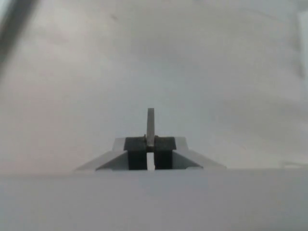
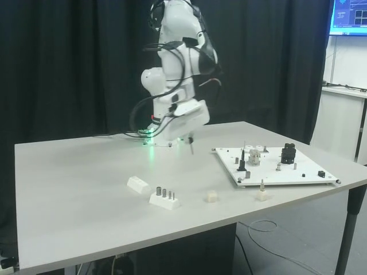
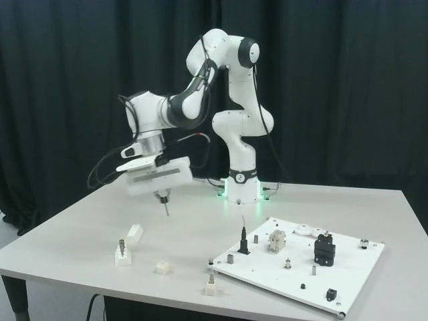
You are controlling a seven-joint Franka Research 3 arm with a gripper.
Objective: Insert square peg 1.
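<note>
My gripper (image 1: 150,144) is shut on a thin grey square peg (image 1: 150,124) that sticks out past the black fingertips. In both room views the gripper (image 2: 188,139) (image 3: 160,195) hangs in the air above the grey table (image 2: 80,172), the peg (image 2: 191,148) (image 3: 165,206) pointing down and slightly tilted. A white assembly board (image 2: 287,173) (image 3: 281,274) with holes and small fixtures lies on the table, off to one side of the gripper. A white peg holder (image 2: 164,199) (image 3: 122,257) with upright pegs stands nearer the table's front edge.
Three small white blocks lie near the holder: a long one (image 2: 138,184) (image 3: 134,233), a cube (image 2: 212,196) (image 3: 162,267), and one carrying a pin (image 2: 262,193) (image 3: 210,286) by the board's corner. Black fixtures (image 3: 324,249) stand on the board. The arm's base (image 3: 242,187) glows green.
</note>
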